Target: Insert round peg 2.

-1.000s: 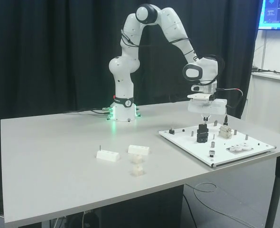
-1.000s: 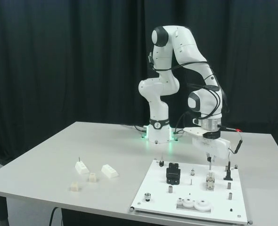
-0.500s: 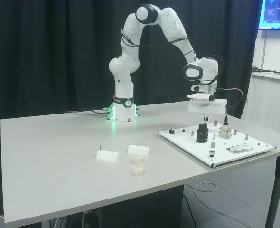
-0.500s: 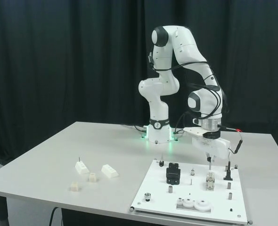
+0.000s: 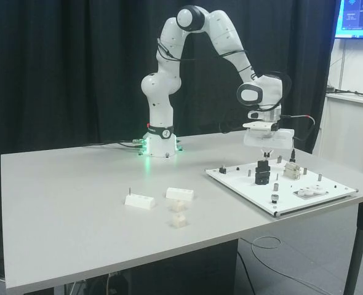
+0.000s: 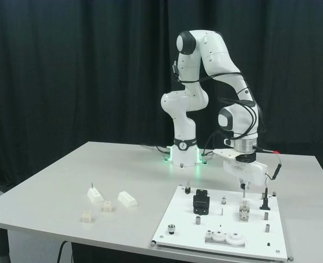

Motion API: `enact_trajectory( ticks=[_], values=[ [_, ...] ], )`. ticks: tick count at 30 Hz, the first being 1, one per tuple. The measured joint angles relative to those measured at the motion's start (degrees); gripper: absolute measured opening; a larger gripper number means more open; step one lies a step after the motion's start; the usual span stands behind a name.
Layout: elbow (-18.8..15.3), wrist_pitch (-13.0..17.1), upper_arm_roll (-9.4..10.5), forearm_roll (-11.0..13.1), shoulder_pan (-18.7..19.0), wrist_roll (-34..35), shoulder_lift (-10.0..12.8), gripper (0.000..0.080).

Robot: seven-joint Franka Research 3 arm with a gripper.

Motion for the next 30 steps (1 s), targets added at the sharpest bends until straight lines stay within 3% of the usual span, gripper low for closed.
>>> enact_trajectory(
  ticks=[26,27,30],
  values=[
    [0.2,-0.2,0.02,0.4,0.0,1.1,-0.1,0.0055],
    [0.2,-0.6,0.02,0.4,0.0,1.1,-0.2,0.0597],
    [0.5,-1.8,0.02,0.4,0.0,1.5,-0.8,0.0597]
  ],
)
